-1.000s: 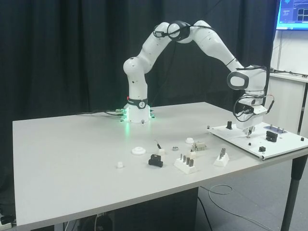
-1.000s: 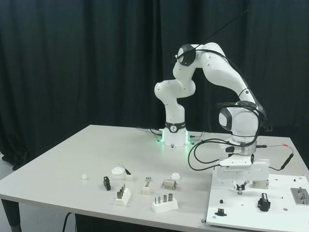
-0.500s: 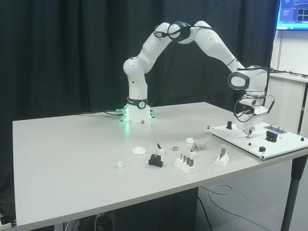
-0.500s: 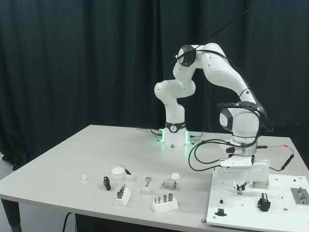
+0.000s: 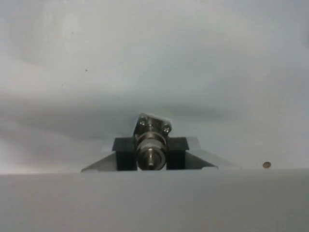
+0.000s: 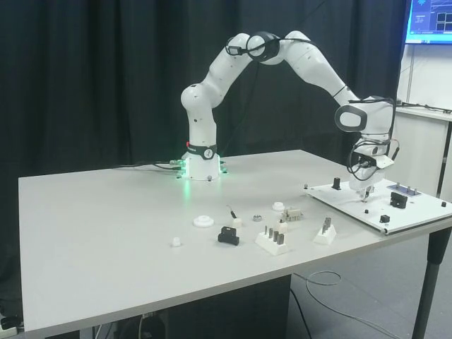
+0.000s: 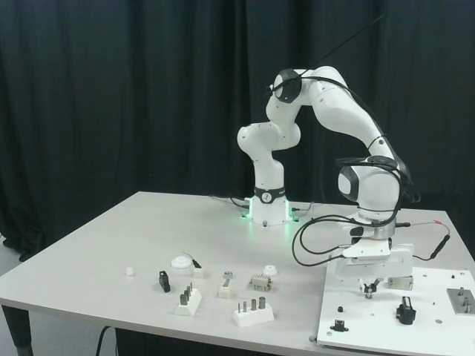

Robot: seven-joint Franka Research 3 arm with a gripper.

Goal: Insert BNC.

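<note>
The white board (image 7: 415, 319) is seen overhanging the worktop (image 6: 106, 226) edge at the arm's far reach, where the end effector (image 7: 369, 285), pointed straight down with fingers apart, hangs just above the BNC connector (image 5: 150, 145) standing upright on the board, open board surface around it.
</note>
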